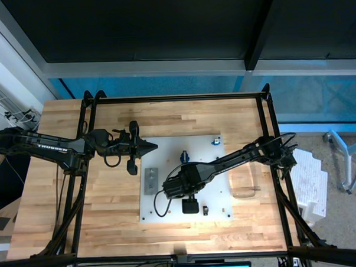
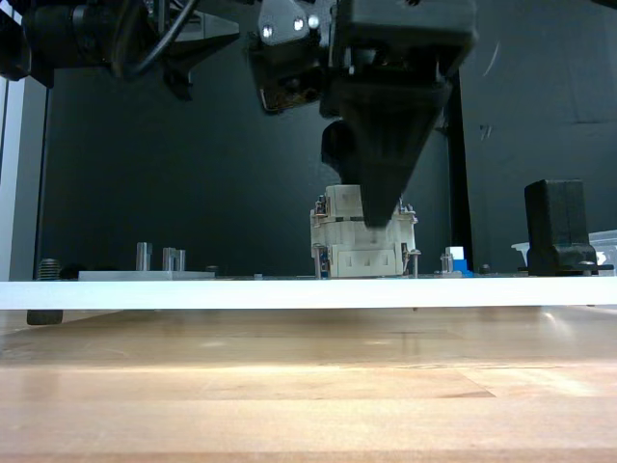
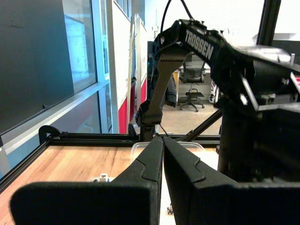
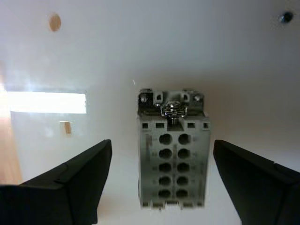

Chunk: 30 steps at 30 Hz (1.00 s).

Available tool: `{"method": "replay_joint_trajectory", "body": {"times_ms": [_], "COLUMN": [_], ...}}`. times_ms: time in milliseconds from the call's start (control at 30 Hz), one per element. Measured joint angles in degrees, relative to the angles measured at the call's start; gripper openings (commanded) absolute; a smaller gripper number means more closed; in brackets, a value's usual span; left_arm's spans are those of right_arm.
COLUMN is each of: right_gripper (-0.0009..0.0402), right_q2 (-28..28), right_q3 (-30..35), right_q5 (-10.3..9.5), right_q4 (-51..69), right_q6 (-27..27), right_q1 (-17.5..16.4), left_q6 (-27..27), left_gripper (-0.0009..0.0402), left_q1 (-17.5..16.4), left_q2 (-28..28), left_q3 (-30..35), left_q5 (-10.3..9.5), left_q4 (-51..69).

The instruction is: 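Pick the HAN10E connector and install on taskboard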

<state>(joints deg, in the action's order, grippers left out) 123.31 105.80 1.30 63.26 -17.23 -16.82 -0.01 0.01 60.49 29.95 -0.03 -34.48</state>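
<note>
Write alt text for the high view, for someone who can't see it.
The right gripper points down over the middle of the white taskboard on a wooden table. The left gripper, fingers shut, hangs at the board's far left corner.

Left arm (image 1: pixel 45 147): stretched from the left edge toward the middle, held roughly level.
Left gripper (image 1: pixel 148 146): left of centre, pointing right, its fingers (image 3: pixel 150 164) pressed together along their length.
Right arm (image 1: pixel 241 157): reaches from the right edge leftward and nearer, wrist bent down.
Right gripper (image 4: pixel 162 145): near centre, pointing straight down, fingers (image 4: pixel 79 183) spread wide apart.
</note>
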Motion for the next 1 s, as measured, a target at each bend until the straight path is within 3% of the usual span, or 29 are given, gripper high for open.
{"method": "replay_joint_trajectory", "body": {"times_ms": [1000], "right_gripper": [0.0325], "right_q2": [-4.15], "right_q3": [0.15], "right_q5": [0.15], "right_q4": [2.14], "right_q6": [0.04], "right_q1": [0.07], "left_q6": [0.00], "left_gripper": [0.0001], "left_q1": [0.00], "left_q2": [0.00], "left_q3": [0.00], "left_q5": [0.00], "left_q4": [-0.02]}}
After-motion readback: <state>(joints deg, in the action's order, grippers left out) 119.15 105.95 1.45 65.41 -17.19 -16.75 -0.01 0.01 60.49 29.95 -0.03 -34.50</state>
